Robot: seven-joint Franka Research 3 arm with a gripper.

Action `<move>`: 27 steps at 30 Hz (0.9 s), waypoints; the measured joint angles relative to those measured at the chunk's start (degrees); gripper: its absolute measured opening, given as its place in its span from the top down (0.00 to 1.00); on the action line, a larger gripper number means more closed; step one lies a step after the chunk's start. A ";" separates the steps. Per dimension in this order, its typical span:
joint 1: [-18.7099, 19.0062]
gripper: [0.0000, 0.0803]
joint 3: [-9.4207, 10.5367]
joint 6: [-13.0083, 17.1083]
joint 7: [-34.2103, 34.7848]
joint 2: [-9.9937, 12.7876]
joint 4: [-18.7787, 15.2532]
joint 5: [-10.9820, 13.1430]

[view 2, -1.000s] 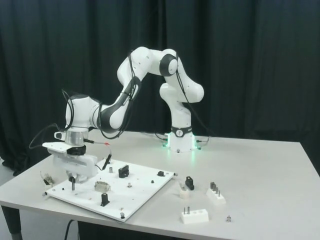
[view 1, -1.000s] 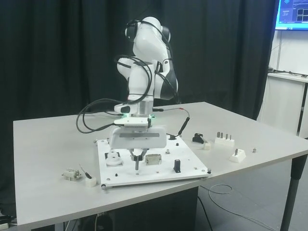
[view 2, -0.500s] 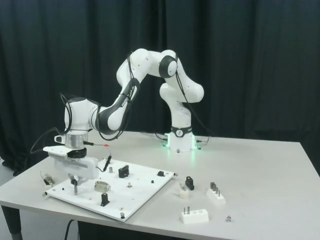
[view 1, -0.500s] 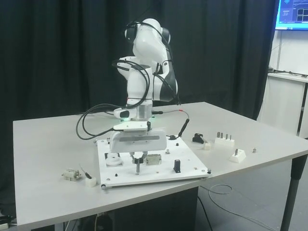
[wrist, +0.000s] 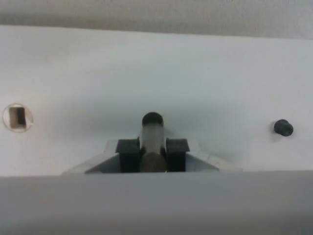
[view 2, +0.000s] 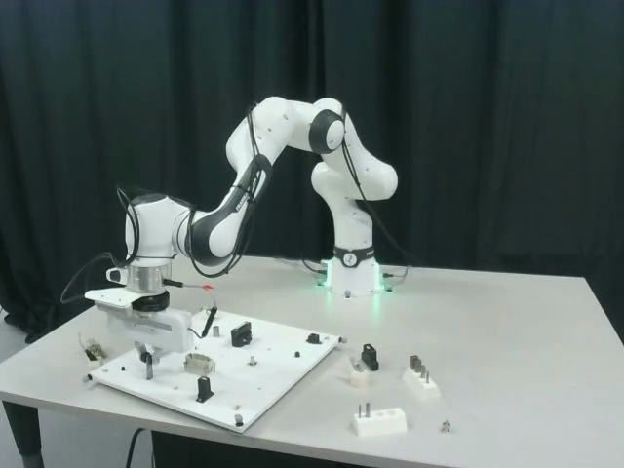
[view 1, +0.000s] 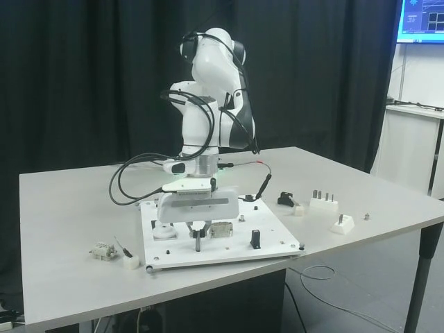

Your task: Insert round peg 3.

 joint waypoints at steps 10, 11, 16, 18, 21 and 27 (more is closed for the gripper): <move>0.09 0.86 0.11 0.00 -0.27 0.03 0.07 0.50; 0.10 0.86 0.11 0.00 -0.31 0.04 0.09 0.52; 0.08 0.86 0.11 0.02 -0.35 0.16 0.25 0.54; 0.06 0.86 0.09 0.03 -0.35 0.21 0.33 0.54; 0.01 0.86 0.01 0.03 -0.35 0.33 0.52 0.54; -0.23 0.86 -0.10 0.04 -0.35 0.67 1.01 0.54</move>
